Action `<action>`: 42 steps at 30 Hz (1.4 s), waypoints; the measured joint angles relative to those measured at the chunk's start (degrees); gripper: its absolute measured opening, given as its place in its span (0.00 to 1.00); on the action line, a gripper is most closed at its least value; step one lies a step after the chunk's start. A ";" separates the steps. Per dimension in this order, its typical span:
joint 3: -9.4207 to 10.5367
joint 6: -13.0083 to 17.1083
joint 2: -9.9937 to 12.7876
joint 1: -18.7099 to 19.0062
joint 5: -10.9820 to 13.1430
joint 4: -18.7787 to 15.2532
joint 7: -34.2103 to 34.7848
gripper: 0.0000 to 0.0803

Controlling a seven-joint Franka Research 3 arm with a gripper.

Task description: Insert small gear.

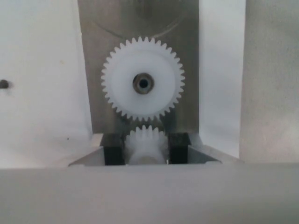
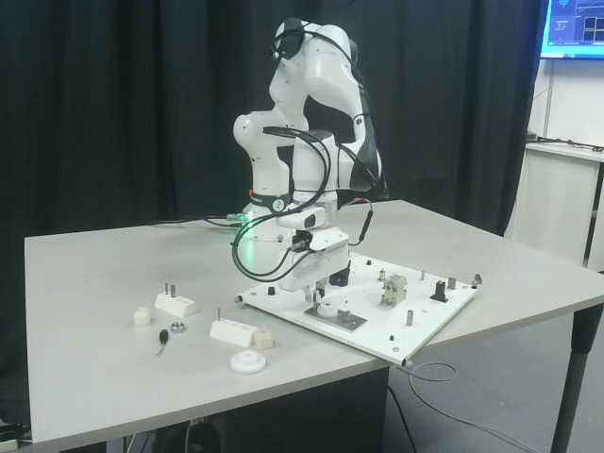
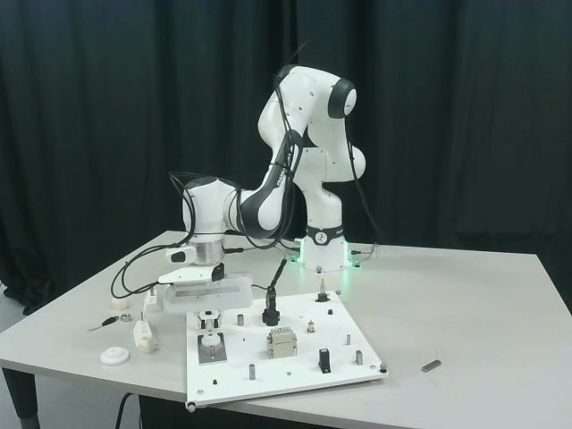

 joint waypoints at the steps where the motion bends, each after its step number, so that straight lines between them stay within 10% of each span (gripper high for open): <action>1: 0.02 0.00 0.10 0.00 -0.02 0.09 0.00 0.25; 23: 0.07 -0.82 0.51 -0.02 -1.65 0.83 -0.84 0.25; 42: 0.16 -7.65 2.97 -0.57 -7.19 5.86 3.68 0.25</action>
